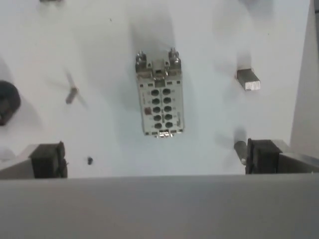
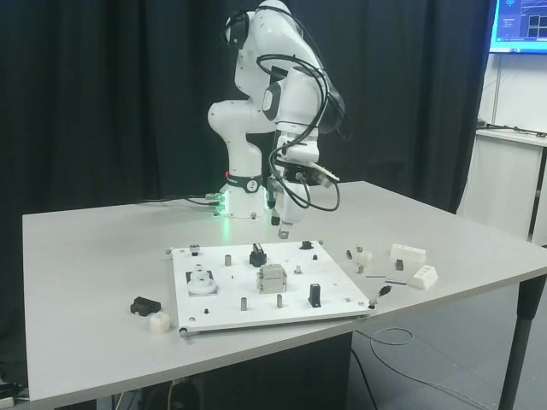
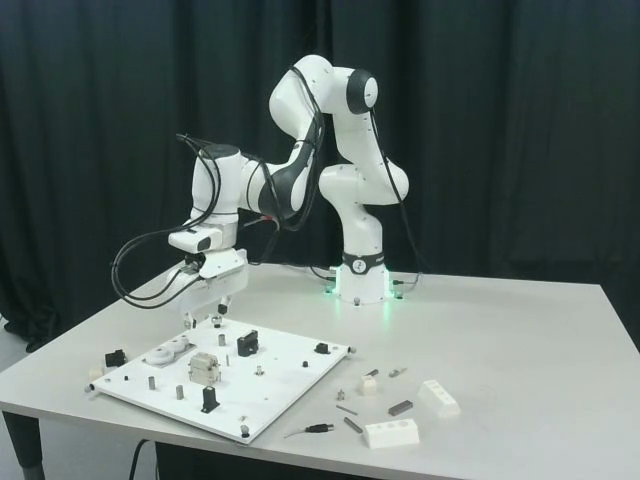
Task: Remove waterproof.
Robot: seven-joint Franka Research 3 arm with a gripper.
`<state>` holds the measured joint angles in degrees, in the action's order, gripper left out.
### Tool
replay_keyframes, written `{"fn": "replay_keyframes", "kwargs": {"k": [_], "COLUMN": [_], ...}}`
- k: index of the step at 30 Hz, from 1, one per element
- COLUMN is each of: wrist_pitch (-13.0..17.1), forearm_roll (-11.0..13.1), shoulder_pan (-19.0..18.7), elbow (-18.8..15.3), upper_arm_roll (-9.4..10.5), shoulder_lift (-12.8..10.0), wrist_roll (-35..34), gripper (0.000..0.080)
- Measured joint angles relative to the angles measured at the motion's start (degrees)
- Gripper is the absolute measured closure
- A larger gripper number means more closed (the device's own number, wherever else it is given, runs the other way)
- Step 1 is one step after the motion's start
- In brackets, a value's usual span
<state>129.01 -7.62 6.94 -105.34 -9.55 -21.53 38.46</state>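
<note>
Gripper (image 1: 154,158) is hanging wide open above the waterproof connector (image 1: 159,94); it should descend centred, fingers straddling its sides.

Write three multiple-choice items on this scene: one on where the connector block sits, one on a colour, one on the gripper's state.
1. Where is the grey connector block?
A. On the white board
B. On the bare table beside the board
C. Between the gripper's fingers

2. What colour is the light at the arm's base?
A. White
B. Green
C. Black

3. How is the gripper?
A. Shut on the connector block
B. Shut on nothing
C. Open, above the board

Answers:
1. A: both room views show it standing on the white board.
2. B: a green glow shows at the foot of the arm.
3. C: the wrist view shows the fingers wide apart with the block below them, untouched.
</note>
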Motion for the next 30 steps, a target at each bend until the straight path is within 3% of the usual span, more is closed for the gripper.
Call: {"fn": "replay_keyframes", "kwargs": {"k": [11,20,30], "wrist_pitch": [2.05,2.52,3.11], "forearm_roll": [0.66,3.66,5.12], "shoulder_pan": [0.10,0.44,0.62], "elbow": [-0.04,-0.04,0.49], "upper_arm_roll": [-1.04,-1.22,-1.35], "shoulder_lift": [-1.56,-2.54,-3.71], "wrist_roll": [3.58,4.31,7.04], "gripper": [0.0003,0.0003,0.0003]}}
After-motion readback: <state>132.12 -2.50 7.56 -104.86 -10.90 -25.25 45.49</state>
